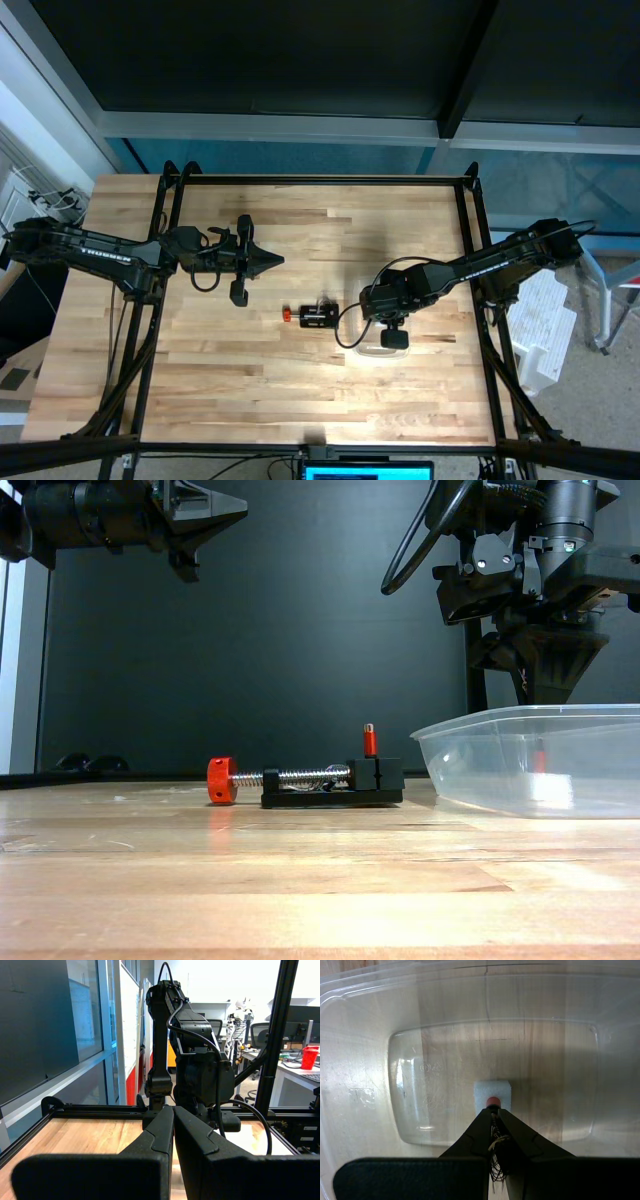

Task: Pick the rca connector and install on the hub

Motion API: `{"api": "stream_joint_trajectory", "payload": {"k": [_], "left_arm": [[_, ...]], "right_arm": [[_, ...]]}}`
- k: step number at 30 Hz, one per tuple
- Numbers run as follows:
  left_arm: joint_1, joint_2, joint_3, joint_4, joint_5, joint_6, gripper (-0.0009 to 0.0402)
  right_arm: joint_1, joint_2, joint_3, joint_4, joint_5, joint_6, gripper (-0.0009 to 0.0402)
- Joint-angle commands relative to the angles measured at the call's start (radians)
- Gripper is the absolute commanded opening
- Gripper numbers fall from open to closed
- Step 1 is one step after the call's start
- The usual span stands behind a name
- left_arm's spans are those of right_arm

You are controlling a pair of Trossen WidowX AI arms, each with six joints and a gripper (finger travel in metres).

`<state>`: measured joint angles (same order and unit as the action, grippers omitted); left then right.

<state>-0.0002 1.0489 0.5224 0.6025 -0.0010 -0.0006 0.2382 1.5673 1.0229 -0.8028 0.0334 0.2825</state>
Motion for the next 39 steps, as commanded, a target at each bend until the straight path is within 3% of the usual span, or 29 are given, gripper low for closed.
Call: {"api": "stream_joint_trajectory", "payload": {"k": [1, 39], "left_arm": [[0.0, 0.0, 0.0, 0.0, 0.0, 0.0, 0.0], [0.0, 0.0, 0.0, 0.0, 0.0, 0.0, 0.0]], "right_arm": [[0.0, -0.002, 0.002, -0.005, 0.0, -0.001, 0.0], [0.0, -0.007, 0.047, -0.058, 0.0, -0.001, 0.0]]}}
